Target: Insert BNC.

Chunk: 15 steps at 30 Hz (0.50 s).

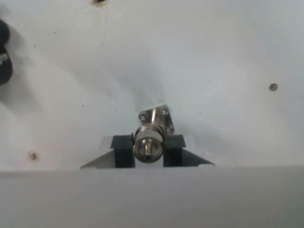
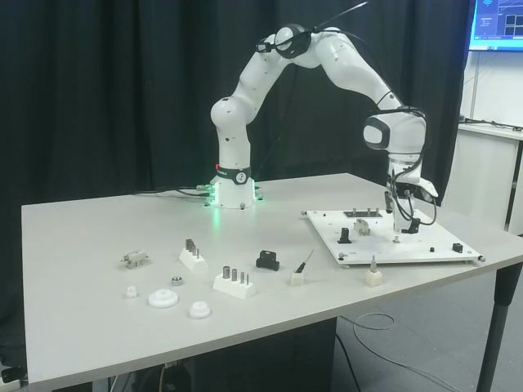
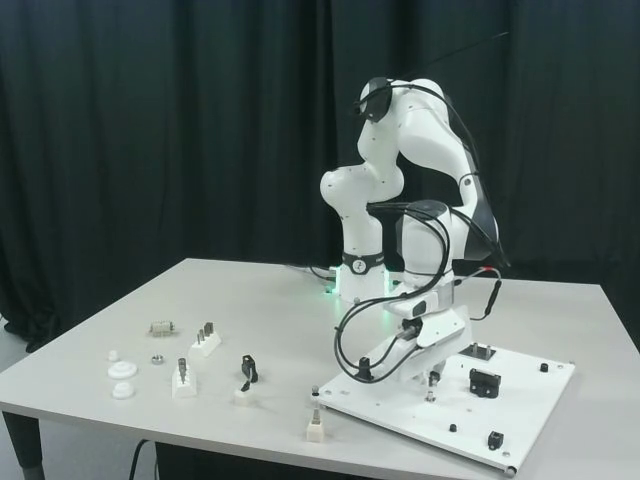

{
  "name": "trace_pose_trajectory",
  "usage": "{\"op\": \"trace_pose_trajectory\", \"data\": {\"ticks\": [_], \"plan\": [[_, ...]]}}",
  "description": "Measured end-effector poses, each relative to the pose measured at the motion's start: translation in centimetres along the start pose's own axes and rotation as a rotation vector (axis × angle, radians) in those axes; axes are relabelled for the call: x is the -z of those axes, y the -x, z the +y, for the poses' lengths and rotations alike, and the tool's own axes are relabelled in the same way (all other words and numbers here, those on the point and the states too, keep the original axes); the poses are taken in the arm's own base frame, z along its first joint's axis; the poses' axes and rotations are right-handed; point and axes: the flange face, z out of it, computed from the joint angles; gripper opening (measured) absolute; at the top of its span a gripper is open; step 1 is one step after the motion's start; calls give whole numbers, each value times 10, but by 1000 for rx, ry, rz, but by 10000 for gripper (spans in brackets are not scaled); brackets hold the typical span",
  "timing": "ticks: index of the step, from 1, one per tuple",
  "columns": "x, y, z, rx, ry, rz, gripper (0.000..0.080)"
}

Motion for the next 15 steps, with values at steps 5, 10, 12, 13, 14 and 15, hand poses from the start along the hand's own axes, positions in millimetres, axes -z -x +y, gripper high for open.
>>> {"op": "trace_pose_trajectory", "data": {"ticks": [5, 10, 12, 13, 14, 15], "plan": [[-3, 1, -2, 3, 1, -5, 124], [-7, 2, -3, 5, 3, -10, 124], [-8, 2, -3, 5, 4, -12, 124], [-8, 2, -3, 5, 5, -12, 124], [-9, 2, -3, 5, 5, -13, 124], [-9, 2, -2, 5, 6, -13, 124]]}}
